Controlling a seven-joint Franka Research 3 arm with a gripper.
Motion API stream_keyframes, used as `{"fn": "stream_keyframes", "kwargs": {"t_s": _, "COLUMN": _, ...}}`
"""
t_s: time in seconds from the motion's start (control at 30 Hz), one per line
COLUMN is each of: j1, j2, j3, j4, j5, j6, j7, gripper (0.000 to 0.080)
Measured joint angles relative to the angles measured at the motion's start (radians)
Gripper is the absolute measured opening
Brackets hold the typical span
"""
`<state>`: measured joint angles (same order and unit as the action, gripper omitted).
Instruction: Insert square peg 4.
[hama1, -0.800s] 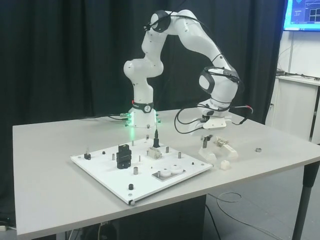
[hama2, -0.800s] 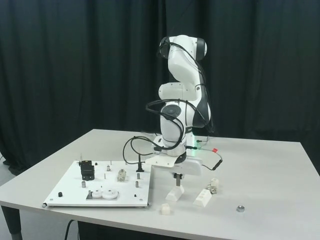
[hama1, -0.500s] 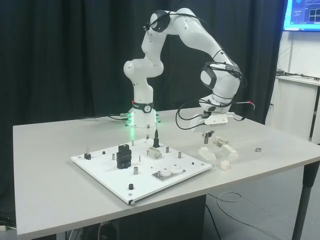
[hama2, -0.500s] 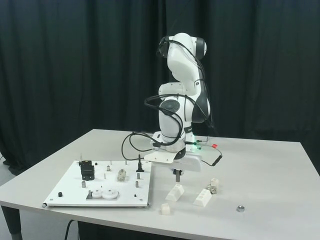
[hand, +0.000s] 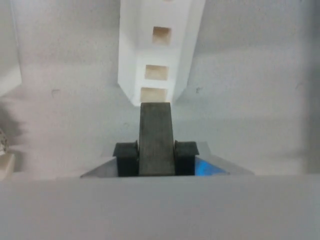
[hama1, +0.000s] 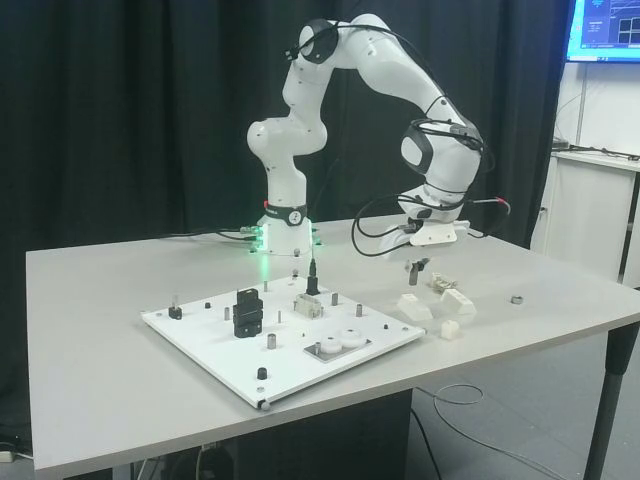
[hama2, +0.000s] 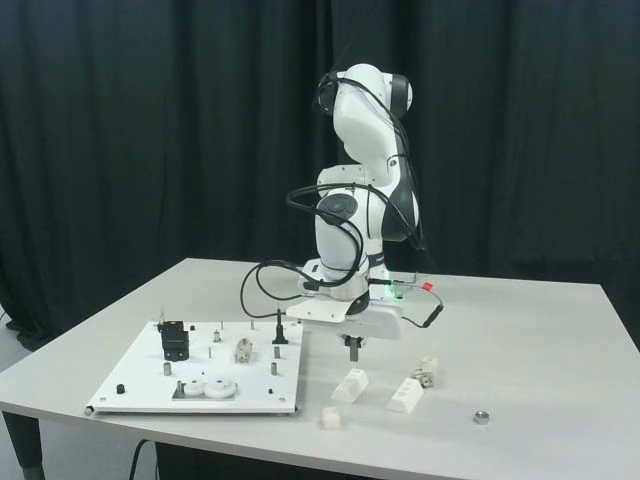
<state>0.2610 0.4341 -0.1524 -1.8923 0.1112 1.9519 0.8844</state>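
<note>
We see the white arm's pincer closed on a dark grey square peg, its two black fingers pressed against the peg's opposite sides. In the wrist view the peg points down toward a white block with a row of square holes, which lies on the grey table beneath it; the peg's tip hangs clear above the block, close to the end hole.

From the first room view, we find the pincer raised above the table, with the short peg just visible below it, over the same white holed block. Two more small white blocks lie close by: one longer piece beside it and a small cube-like piece nearer the table's edge. A small grey round part sits well apart from them.

In the second room view, the pincer hangs above the holed block, not touching it. The large white square board with small black and grey fixtures lies on the table beside these blocks, and none of its parts are touched by the arm. A green light glows at the arm's base.
</note>
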Motion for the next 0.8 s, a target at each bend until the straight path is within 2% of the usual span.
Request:
{"fn": "stream_keyframes", "kwargs": {"t_s": 0.6, "j1": -0.004, "j2": 0.000, "j3": -0.002, "j4": 0.010, "j5": -0.003, "j6": -0.002, "j7": -0.012, "gripper": 0.0151}}
{"fn": "stream_keyframes", "kwargs": {"t_s": 0.8, "j1": -0.005, "j2": -0.002, "j3": -0.004, "j4": 0.015, "j5": -0.007, "j6": -0.019, "j7": -0.020, "gripper": 0.0151}}
